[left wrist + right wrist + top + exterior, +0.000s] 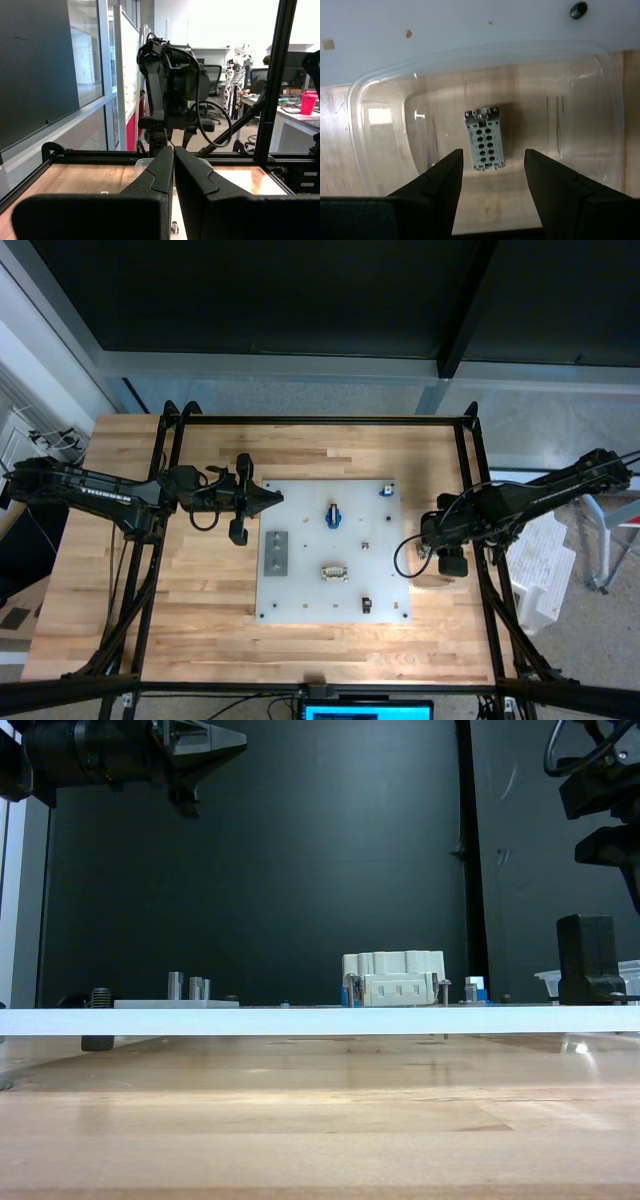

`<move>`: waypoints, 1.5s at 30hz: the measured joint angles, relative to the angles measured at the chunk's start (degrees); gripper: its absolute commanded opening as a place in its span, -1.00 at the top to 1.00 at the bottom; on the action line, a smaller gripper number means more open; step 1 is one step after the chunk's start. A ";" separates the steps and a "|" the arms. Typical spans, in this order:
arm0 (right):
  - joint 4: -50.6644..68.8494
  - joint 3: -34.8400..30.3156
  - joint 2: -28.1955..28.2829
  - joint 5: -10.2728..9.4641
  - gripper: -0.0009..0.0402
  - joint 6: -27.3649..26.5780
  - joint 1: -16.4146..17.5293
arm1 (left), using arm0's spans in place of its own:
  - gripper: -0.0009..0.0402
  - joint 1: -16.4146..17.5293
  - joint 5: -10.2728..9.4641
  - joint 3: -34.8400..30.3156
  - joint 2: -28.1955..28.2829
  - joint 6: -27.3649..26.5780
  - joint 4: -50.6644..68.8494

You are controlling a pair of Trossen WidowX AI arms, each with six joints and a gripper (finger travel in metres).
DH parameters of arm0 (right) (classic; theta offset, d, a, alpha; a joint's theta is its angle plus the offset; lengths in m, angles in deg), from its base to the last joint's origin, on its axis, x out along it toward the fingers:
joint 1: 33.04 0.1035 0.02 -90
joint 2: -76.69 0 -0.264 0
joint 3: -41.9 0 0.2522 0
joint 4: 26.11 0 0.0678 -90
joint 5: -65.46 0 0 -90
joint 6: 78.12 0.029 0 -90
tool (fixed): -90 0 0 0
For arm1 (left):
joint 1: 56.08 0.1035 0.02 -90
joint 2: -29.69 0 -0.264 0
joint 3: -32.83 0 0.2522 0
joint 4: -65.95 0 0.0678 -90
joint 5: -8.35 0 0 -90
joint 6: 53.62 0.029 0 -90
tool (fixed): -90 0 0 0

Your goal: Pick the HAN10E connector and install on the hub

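Note:
The HAN10E connector [483, 140], light grey with two rows of dark contact holes, lies flat in a clear plastic tray [357, 95] off the board's right edge. My right gripper [493, 153] hangs open straight above it, one finger on either side, not touching it. From above, the right gripper [452, 564] sits just right of the white board [300, 610]. The beige-grey hub [334, 573] stands on the board's near middle, and the low view also shows the hub [395, 980]. My left gripper [276, 497] is shut and empty, held high over the board's far left edge.
On the board stand a grey metal block [275, 552], a blue upright piece [334, 515] and a small black piece [367, 605]. Black frame rails [320, 420] ring the wooden table. The right arm [170, 85] faces the left wrist camera.

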 measured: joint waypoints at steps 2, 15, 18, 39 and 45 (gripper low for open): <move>-0.61 0.00 1.03 0.00 0.13 0.07 0.39 | 0.96 0.00 0.00 0.00 0.00 0.02 0.02; -3.06 0.24 6.97 0.24 0.13 0.96 3.21 | 0.96 -0.02 -0.02 -0.02 0.00 0.02 0.02; -3.80 0.48 7.54 0.96 0.13 1.84 4.46 | 0.96 -0.02 0.00 0.00 0.00 0.02 0.00; -10.80 4.66 8.09 1.49 0.10 8.13 9.73 | 0.96 -0.02 -0.02 -0.02 0.00 0.02 0.00; -12.02 5.73 8.09 1.51 0.04 8.63 10.91 | 0.96 -0.02 0.00 -0.02 0.00 0.02 0.00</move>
